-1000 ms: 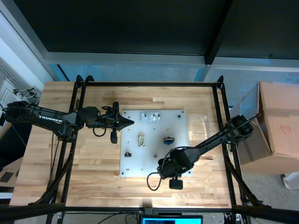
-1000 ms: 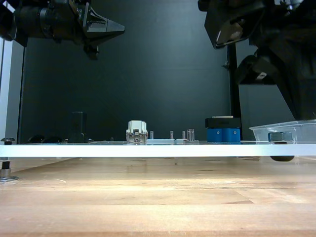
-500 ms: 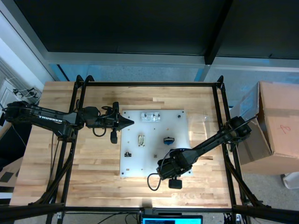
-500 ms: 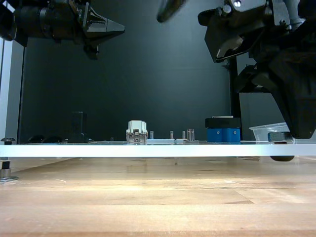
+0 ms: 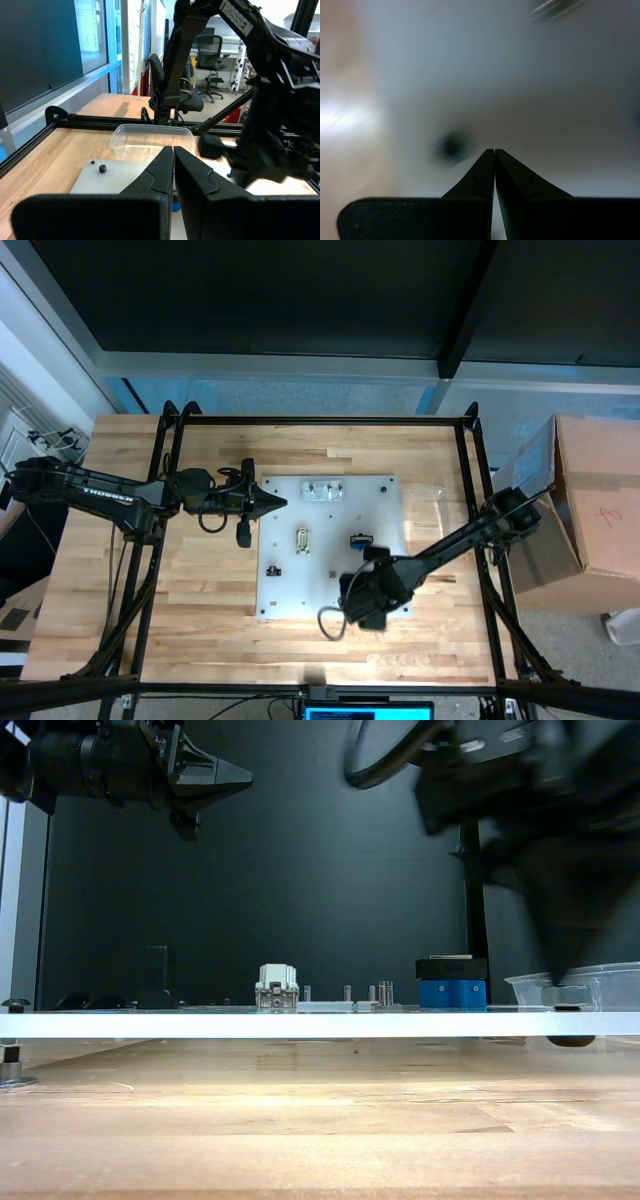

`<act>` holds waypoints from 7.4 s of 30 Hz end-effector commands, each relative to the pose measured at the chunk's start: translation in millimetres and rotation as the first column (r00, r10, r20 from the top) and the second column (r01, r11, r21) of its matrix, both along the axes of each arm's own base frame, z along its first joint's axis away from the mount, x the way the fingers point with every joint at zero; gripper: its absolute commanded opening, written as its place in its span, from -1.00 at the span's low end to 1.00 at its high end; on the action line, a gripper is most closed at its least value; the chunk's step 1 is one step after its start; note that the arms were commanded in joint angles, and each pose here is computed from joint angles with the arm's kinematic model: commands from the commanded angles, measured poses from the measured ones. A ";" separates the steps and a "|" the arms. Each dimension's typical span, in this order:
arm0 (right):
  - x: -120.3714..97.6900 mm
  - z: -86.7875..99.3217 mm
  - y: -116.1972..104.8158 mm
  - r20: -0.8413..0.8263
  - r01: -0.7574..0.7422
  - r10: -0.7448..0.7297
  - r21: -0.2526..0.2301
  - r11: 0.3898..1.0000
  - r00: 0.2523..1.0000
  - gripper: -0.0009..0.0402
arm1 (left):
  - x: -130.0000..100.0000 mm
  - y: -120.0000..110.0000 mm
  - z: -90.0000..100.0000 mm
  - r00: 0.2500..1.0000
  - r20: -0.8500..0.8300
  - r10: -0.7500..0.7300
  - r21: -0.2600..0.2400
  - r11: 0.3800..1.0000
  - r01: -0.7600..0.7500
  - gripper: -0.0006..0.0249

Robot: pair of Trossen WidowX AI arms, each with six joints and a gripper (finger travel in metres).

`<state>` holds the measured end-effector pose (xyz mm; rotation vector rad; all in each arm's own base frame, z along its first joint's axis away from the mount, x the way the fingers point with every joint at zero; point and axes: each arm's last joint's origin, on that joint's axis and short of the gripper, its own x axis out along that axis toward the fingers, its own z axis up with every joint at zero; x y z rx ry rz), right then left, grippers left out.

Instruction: Unfasten the M12 nut and place it in the container

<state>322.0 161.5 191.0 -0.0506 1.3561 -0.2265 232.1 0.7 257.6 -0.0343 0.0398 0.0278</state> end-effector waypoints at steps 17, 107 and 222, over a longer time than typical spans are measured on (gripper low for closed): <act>-2.9 12.9 9.3 -0.058 -0.059 0.081 0.309 0.949 0.995 -0.96 | 0.0 0.0 -0.1 1.000 -0.002 0.000 0.000 1.000 0.000 -0.95; -0.8 -1.5 14.6 -0.067 -0.039 0.063 0.311 0.949 0.996 -0.96 | 0.0 0.0 0.1 1.000 0.001 0.000 0.000 1.000 0.000 -0.95; -4.8 5.2 0.2 -0.010 0.079 -0.079 0.028 0.996 0.997 -0.96 | 0.0 0.0 0.0 1.000 0.000 0.000 0.000 1.000 0.000 -0.95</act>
